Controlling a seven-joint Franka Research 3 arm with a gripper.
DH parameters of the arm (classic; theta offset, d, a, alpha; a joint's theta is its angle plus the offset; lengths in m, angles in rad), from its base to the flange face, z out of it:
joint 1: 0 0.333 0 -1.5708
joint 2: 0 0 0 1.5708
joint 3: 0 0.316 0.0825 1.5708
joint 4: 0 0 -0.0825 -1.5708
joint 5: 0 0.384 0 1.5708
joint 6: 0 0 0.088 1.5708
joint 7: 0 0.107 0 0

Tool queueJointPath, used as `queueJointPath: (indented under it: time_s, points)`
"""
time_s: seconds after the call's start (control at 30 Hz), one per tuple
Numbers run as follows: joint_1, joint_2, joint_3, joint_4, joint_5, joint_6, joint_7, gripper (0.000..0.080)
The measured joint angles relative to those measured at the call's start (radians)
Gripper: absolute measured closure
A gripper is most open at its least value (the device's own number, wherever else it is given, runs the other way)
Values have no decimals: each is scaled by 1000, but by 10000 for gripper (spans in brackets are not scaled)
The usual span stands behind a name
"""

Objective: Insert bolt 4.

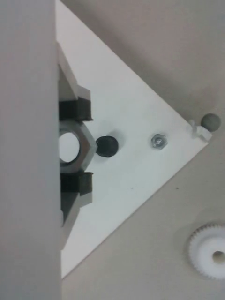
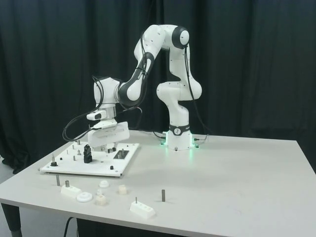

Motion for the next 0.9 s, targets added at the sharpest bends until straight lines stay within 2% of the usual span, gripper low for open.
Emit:
queueJointPath:
  time_s: [0.2,0.4,0.6,0.9]
  points:
    - [-7,16,0,0,77,0,-96,574]
    - [-14,36,0,1,130,0,-162,574]
    - [-16,52,0,3,161,0,-202,574]
    - [-17,74,0,8,180,0,-231,574]
